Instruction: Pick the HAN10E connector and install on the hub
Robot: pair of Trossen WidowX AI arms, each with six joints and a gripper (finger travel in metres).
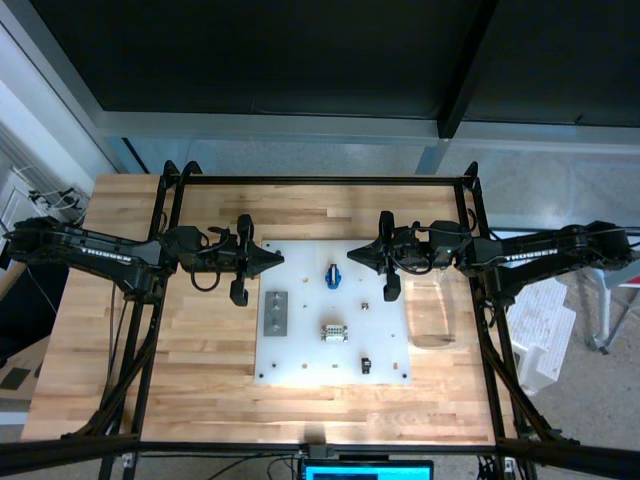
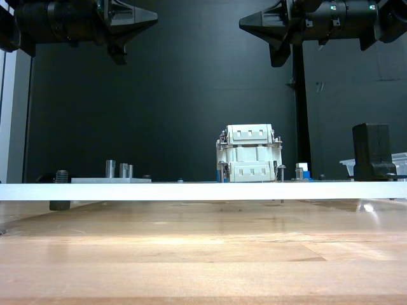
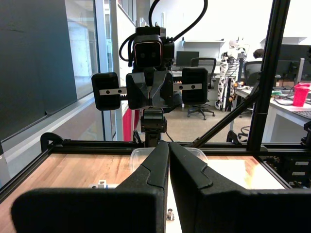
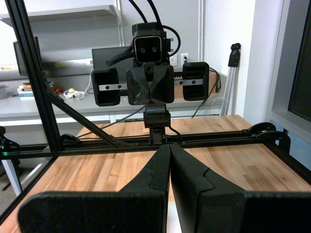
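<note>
The pale beige HAN10E connector sits upright on top of the hub, forming one stack on the white board; from above the stack shows as one beige block. My left gripper hovers shut and empty above the board's back left edge, pointing right. My right gripper hovers shut and empty above the back middle, pointing left. Both hang high over the board, well clear of the stack. Each wrist view shows its own fingers pressed together and the other arm opposite.
A grey metal two-hole block lies on the board's left part, a blue fitting stands near the back, and a small black piece sits near the front. A clear plastic container rests on the table right of the board.
</note>
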